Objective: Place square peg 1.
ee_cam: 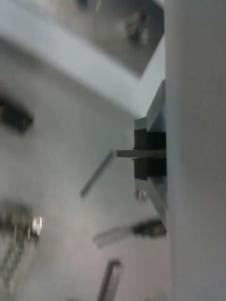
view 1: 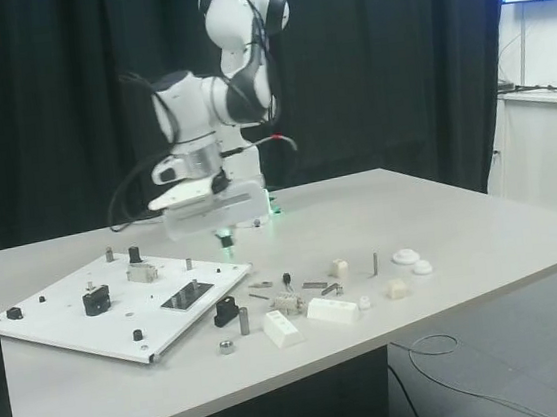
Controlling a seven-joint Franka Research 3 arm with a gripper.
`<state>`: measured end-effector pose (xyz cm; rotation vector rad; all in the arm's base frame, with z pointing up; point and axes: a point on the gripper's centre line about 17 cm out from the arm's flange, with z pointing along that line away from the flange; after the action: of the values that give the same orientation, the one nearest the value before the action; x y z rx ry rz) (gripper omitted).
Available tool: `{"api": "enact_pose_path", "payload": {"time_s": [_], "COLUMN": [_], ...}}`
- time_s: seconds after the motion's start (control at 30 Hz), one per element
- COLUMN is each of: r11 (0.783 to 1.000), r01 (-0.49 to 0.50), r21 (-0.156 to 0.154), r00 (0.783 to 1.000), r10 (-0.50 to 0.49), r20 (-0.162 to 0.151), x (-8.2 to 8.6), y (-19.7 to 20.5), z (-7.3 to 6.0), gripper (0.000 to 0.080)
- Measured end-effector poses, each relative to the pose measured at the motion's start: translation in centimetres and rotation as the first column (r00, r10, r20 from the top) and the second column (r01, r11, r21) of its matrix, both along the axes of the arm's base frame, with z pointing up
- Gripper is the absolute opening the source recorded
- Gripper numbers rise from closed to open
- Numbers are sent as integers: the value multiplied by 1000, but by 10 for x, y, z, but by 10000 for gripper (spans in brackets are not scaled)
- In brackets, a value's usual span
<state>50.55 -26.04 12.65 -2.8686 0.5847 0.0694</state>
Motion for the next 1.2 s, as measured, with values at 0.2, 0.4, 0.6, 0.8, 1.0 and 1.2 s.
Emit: {"api": "enact_pose_path", "payload": {"time_s": [0.2,0.4,0.6,0.8,1.0,1.2], "r11": [1000,1000,1000,999,998,997], "r01": [-22,-13,-16,-18,-43,-53], "r21": [15,7,-18,-39,-51,-61], "r00": [1000,1000,1000,1000,999,999], "r10": [22,13,16,17,42,52], "r20": [4,-7,-10,-19,-22,-17], "x": [21,38,48,49,49,52], "y": [44,84,114,136,157,177], "z": [-2,-6,-15,-28,-42,-56], "gripper": [33,33,33,33,33,33]}}
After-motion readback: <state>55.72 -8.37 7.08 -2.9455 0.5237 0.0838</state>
